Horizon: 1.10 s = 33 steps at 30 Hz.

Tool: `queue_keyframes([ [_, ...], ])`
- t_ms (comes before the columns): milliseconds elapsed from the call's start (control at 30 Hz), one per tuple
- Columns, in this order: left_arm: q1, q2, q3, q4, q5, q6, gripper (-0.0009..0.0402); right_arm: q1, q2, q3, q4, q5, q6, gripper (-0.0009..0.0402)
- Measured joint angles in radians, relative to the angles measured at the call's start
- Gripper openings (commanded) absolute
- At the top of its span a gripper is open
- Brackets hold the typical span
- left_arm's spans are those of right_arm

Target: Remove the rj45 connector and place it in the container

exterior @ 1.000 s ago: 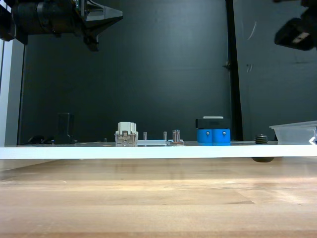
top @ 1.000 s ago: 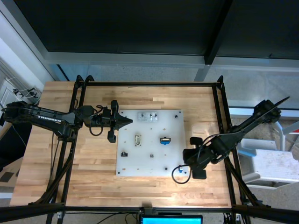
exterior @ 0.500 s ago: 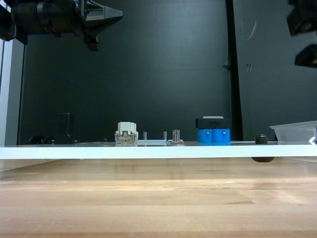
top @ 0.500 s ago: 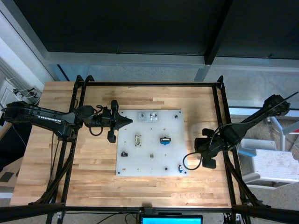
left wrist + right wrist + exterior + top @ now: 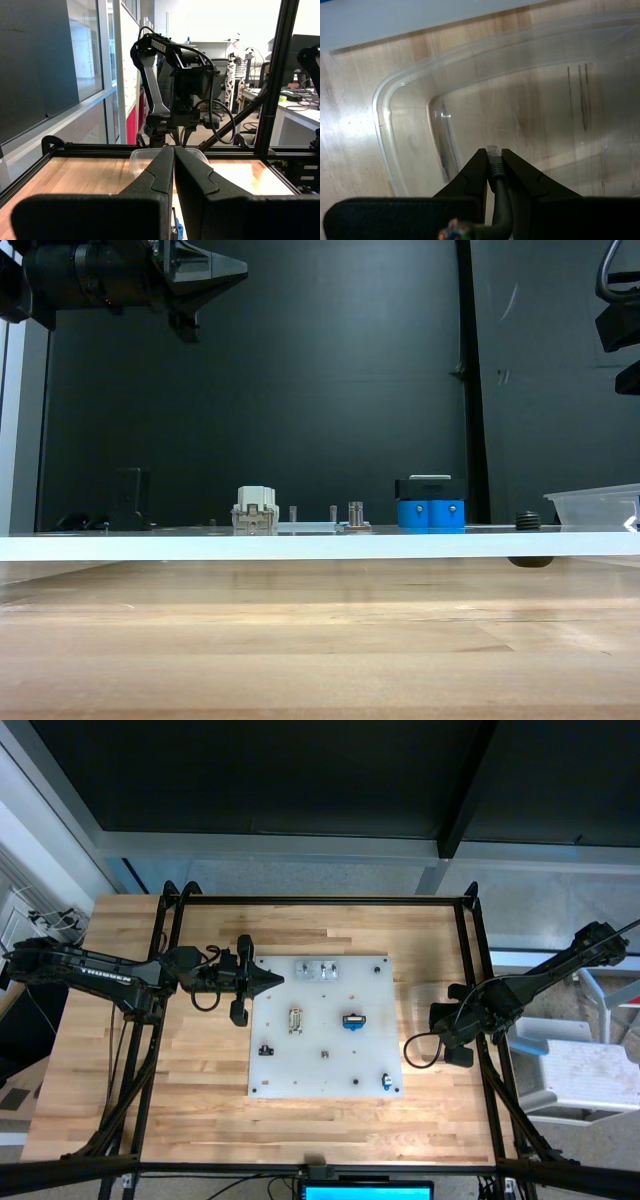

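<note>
High view: a wooden table carries the white board mid-frame, with bare wood on every side. The left gripper hangs at the board's left edge. The right gripper is over the container, just right of the board.

Low view: both grippers ride high in the upper corners, well above the board.

Left wrist view: its fingers are pressed together, holding nothing.

Right wrist view: the fingers pinch the rj45 connector above the container's floor, apart from its rim.

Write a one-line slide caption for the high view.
Right claw, gripping the rj45 connector, hovers over the clear container beside the white board; left claw hangs shut above the board's left edge.
</note>
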State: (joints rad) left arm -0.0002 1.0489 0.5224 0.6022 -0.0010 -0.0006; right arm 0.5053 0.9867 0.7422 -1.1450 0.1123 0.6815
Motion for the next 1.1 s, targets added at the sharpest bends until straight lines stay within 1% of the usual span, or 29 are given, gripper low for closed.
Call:
queue_keyframes([
  [400,0.000,0.000,0.000,0.000,0.000,0.000,0.0001,0.000,0.002,0.000,0.002,-0.002,-0.006,0.0005],
  [867,0.000,0.000,0.000,0.000,0.000,0.000,0.0001,0.000,0.002,0.000,-0.004,0.000,0.028,0.0123],
  [1100,0.000,0.000,0.000,0.000,0.000,0.000,0.0001,0.000,0.002,0.000,-0.019,0.000,0.028,0.0167],
])
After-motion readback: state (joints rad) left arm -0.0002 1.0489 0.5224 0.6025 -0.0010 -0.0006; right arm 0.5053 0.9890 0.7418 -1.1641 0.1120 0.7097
